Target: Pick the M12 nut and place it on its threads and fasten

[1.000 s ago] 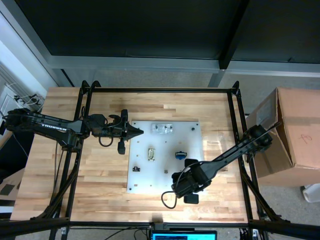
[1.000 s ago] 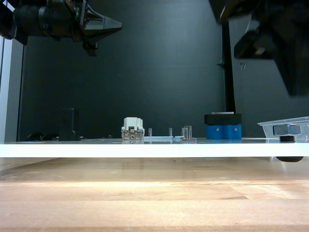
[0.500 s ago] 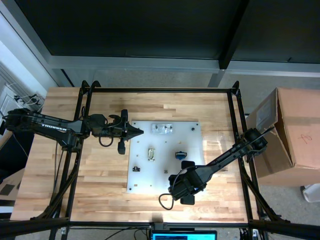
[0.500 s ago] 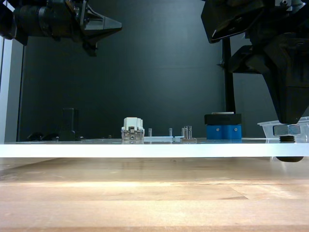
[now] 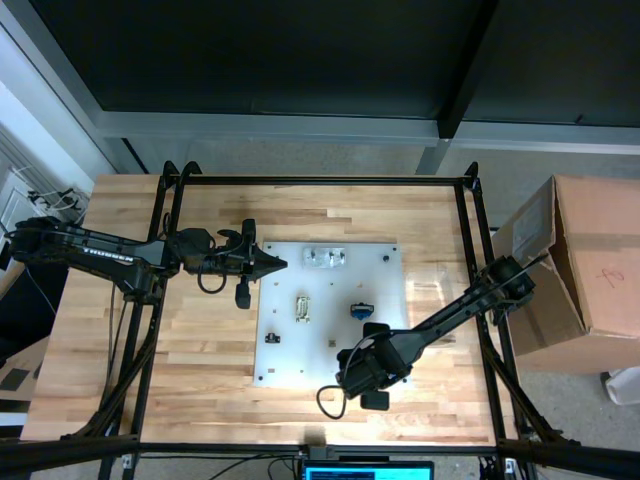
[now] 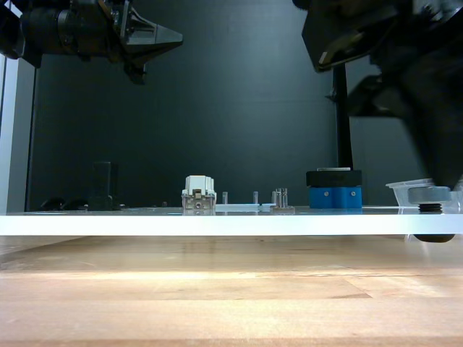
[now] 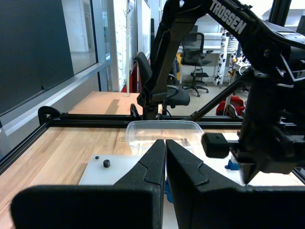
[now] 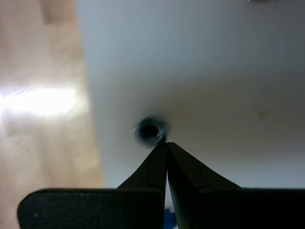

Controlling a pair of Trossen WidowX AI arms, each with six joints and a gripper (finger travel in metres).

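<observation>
— Right gripper (image 8: pixel 167 143), near right part of the white board (image 5: pixel 290 365): what is it doing?

— Clenched. Its two fingers are pressed flat together with nothing between them, and their tips sit at the rim of the silver nut (image 8: pixel 150 130).

— So where is the nut?

— On its stud (image 6: pixel 432 208), in neither gripper. Its hole faces straight up, so its axis is upright and its flats sit level. Black ribs show beneath it, so it is not run fully down.

— What stands around it?

— A clear tray (image 6: pixel 406 186) rises behind it in the low view. To the left along the board come a blue block (image 6: pixel 334 196) with a black cap, a cluster of small pins (image 6: pixel 280 196) and a white connector (image 6: pixel 199 195). From above, the right arm itself covers both stud and nut. A cardboard box (image 5: pixel 590 270) stands off the table's right edge.

— And the left gripper (image 5: pixel 272 264)?

— High over the board's left edge, well apart from the nut, and pointing right toward the tray. Its fingers are closed against each other and hold nothing.
</observation>
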